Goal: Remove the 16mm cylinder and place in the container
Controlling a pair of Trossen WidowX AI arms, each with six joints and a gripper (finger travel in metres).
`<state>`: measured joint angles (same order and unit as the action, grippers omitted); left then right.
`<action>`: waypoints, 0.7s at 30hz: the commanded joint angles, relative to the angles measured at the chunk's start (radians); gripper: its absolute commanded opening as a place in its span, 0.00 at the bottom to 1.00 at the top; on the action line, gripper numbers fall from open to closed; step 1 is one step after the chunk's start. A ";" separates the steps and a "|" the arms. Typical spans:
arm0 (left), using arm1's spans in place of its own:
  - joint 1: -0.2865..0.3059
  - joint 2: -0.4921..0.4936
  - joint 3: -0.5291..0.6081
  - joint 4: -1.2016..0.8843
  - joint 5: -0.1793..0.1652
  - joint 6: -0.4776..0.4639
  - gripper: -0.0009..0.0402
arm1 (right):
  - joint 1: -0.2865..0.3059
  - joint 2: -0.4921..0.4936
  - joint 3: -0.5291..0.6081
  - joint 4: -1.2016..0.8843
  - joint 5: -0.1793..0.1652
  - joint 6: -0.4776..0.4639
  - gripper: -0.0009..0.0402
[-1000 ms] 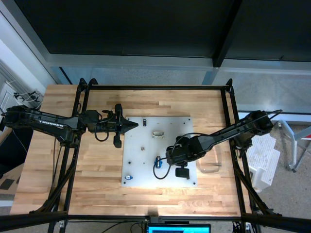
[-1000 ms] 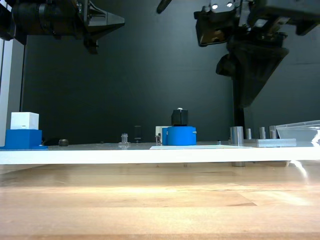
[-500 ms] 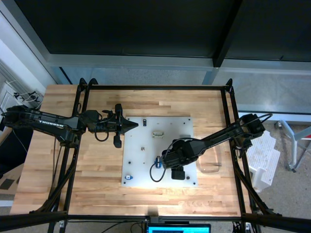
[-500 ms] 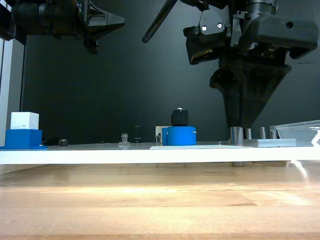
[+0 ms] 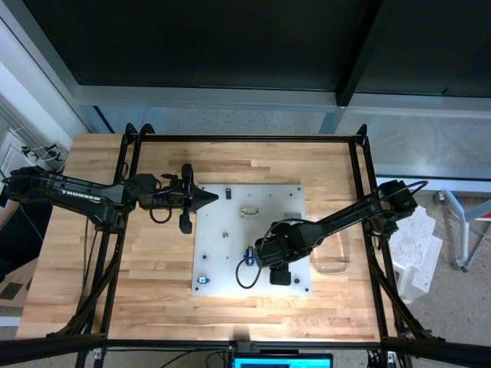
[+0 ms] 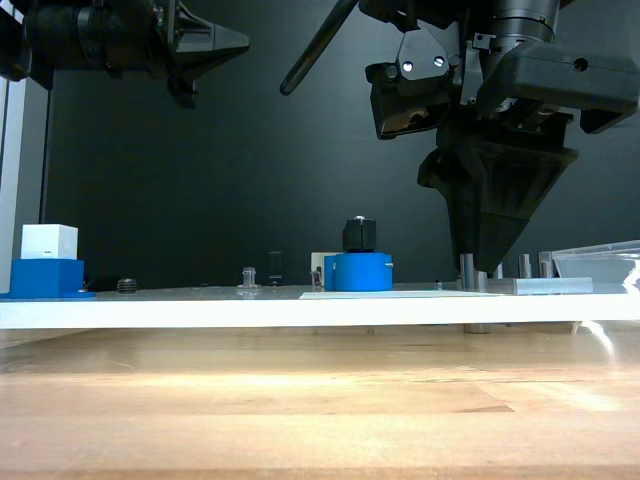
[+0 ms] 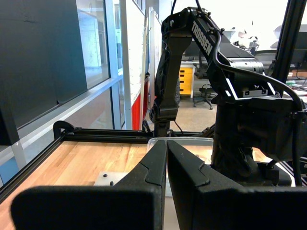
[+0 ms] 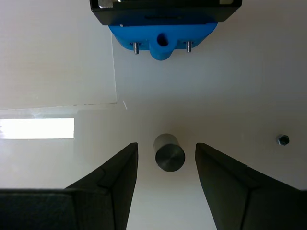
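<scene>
Item 1: brand name "TROSSEN" in white capitals on black. It runs along a link of the right arm (image 7: 204, 38) in the left wrist view, and that arm's right gripper (image 6: 478, 272) hangs low over the white board (image 5: 230, 261). Item 2: the same white lettering, small and only just legible, along the forearm link of the left arm (image 5: 77, 193) in the high view, behind the left gripper (image 5: 215, 197), which is raised at the board's far left edge.

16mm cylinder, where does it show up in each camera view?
High view: hidden under the right claw.
Low view: the 16mm cylinder stands at that claw's tips.
Right wrist view: centred inside the open right claw.
Left wrist view: absent; left claw shut, parked high.
Shared landmark: blue fitting.
</scene>
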<state>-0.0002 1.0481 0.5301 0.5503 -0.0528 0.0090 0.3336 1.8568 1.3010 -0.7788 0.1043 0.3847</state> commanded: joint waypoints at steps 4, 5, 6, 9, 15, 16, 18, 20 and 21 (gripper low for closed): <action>0.000 0.000 0.000 0.000 0.000 0.000 0.02 | 0.000 0.000 -0.011 0.015 0.000 -0.003 0.37; 0.000 0.000 0.000 0.000 0.000 0.000 0.02 | 0.000 0.000 -0.012 0.016 0.000 -0.003 0.36; 0.000 0.000 0.000 0.000 0.000 0.000 0.02 | 0.000 0.000 -0.013 0.018 0.000 -0.003 0.35; 0.000 0.000 0.000 0.000 0.000 0.000 0.02 | 0.000 0.000 -0.018 0.028 0.000 -0.004 0.31; 0.000 0.000 0.000 0.000 0.000 0.000 0.02 | 0.000 0.000 -0.018 0.029 0.001 -0.008 0.22; 0.000 0.000 0.000 0.000 0.000 0.000 0.02 | 0.000 0.000 -0.018 0.029 0.000 -0.008 0.20; 0.000 0.000 0.000 0.000 0.000 0.000 0.02 | 0.000 0.000 -0.018 0.029 0.000 -0.008 0.15; 0.000 0.000 0.000 0.000 0.000 0.000 0.02 | 0.000 0.000 -0.018 0.029 0.000 -0.007 0.12; 0.000 0.000 0.000 0.000 0.000 0.000 0.02 | 0.000 0.000 -0.018 0.028 0.000 -0.007 0.10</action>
<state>-0.0002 1.0481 0.5301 0.5503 -0.0528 0.0090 0.3336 1.8572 1.2831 -0.7506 0.1051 0.3767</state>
